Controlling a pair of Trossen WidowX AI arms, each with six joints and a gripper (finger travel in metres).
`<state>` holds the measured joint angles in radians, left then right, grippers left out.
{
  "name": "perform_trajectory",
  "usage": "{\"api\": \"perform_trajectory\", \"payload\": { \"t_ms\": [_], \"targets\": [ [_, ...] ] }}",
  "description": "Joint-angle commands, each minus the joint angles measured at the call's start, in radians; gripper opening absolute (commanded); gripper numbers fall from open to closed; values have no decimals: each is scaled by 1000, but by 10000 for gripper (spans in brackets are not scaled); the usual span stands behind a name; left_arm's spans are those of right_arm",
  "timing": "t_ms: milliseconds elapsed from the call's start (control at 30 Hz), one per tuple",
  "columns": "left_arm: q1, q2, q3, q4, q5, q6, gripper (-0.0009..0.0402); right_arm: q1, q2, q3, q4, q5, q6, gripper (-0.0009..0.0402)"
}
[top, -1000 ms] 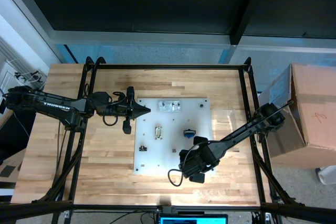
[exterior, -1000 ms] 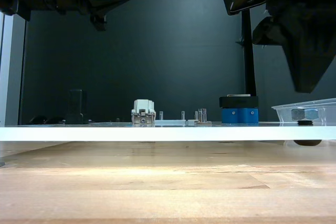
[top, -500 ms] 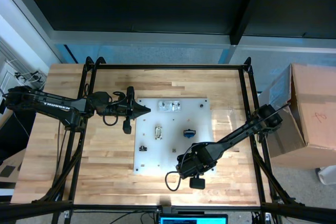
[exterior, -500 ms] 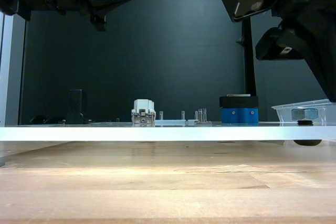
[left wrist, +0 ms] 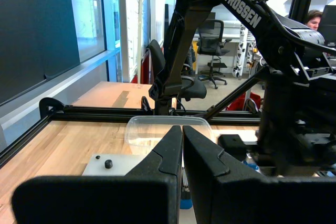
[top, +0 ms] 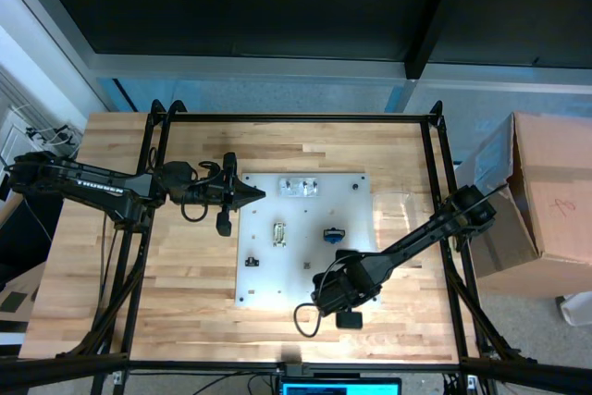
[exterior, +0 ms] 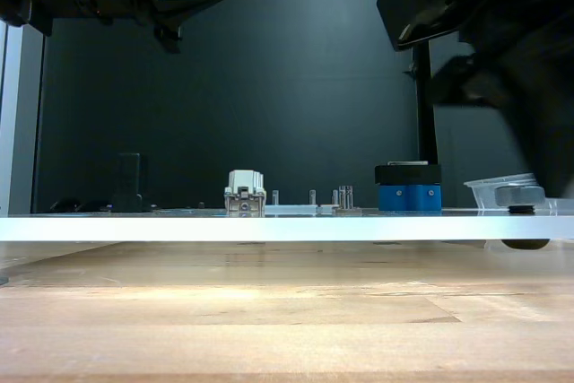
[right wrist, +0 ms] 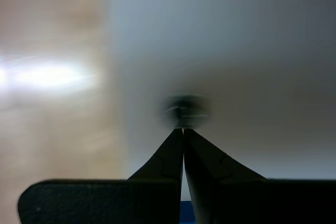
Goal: Unfasten the M12 nut and place it in the container
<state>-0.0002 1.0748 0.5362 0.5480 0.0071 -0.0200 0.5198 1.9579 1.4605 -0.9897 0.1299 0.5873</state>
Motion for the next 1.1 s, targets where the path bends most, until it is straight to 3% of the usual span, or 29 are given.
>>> {"api": "perform_trajectory", "payload": {
  "t_ms": [33, 167, 233, 567, 1000, 1100],
  "targets": [
    [0, 0, 0, 0, 0, 0, 0, -1, -27, 3, -53, 166, 49, 0],
    [0, 0, 0, 0, 0, 0, 0, -1, -49, 3, -56, 161, 57, 0],
    [0, 0, 0, 0, 0, 0, 0, -1, -51, 3, -56, 130, 61, 0],
    [0, 0, 0, 0, 0, 0, 0, 2, -46, 3, 48, -186, 78, 0],
    [0, 0, 0, 0, 0, 0, 0, 9, 26, 2, 91, -192, 70, 0],
    [0, 0, 0, 0, 0, 0, 0, 8, 22, 2, 78, -138, 54, 0]
  ]
}}
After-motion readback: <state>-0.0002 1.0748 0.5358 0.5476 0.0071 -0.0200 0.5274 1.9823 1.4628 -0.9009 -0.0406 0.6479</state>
